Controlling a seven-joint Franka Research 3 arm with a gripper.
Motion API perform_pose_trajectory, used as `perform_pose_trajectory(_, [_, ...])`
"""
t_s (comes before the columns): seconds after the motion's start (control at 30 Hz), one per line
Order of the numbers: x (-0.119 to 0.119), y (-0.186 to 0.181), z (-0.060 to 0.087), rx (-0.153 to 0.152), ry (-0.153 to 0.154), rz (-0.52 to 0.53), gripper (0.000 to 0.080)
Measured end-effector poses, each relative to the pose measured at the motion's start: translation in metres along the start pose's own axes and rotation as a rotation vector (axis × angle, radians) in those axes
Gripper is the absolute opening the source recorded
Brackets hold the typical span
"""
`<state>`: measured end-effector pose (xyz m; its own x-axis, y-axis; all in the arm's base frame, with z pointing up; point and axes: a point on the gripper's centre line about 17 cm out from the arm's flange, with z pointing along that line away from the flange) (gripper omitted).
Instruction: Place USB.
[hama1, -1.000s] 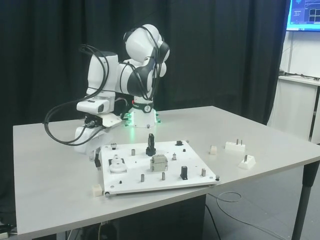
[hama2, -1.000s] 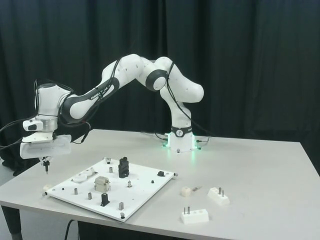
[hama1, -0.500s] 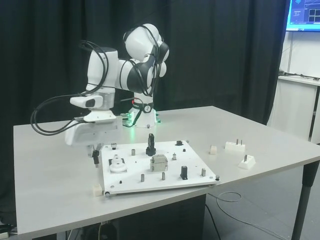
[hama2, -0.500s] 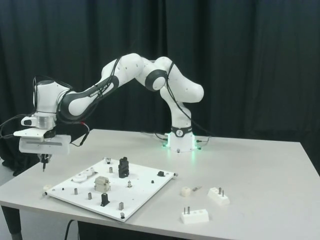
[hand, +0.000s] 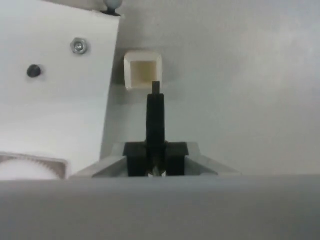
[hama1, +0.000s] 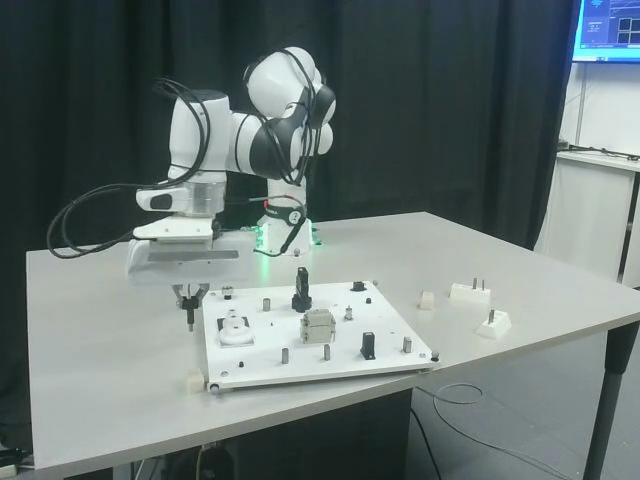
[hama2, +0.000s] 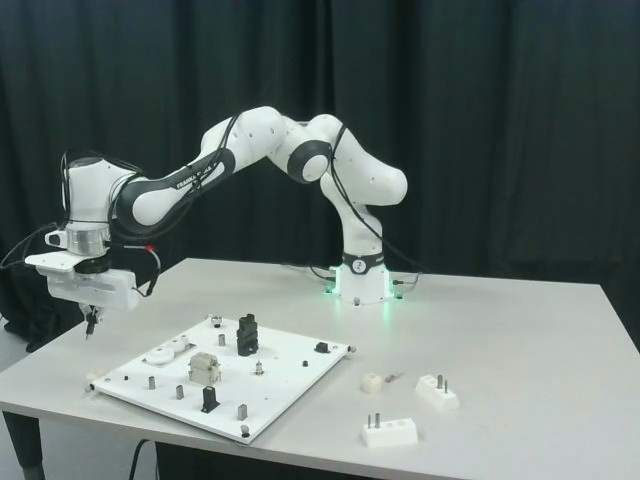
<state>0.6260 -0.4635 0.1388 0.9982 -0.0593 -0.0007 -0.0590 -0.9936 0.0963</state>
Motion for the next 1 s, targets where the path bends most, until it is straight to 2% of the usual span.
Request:
perform_pose_trajectory(0.17, [-0.006, -0.002, 0.001, 0.020, -0.028, 0.134, 0.0070])
perform_pose_trajectory(0.33, [-0.013, -0.005, 0.004, 0.039, -0.064, 0.205, 0.0070])
perform_pose_trajectory(0.47, [-0.016, -0.008, 0.009, 0.062, -0.084, 0.223, 0.0070])
perform_pose_trajectory(0.67, [-0.015, -0.011, 0.019, 0.084, -0.098, 0.243, 0.0070])
perform_pose_trajectory(1.0, [-0.015, -0.010, 0.028, 0.082, -0.128, 0.246, 0.0070])
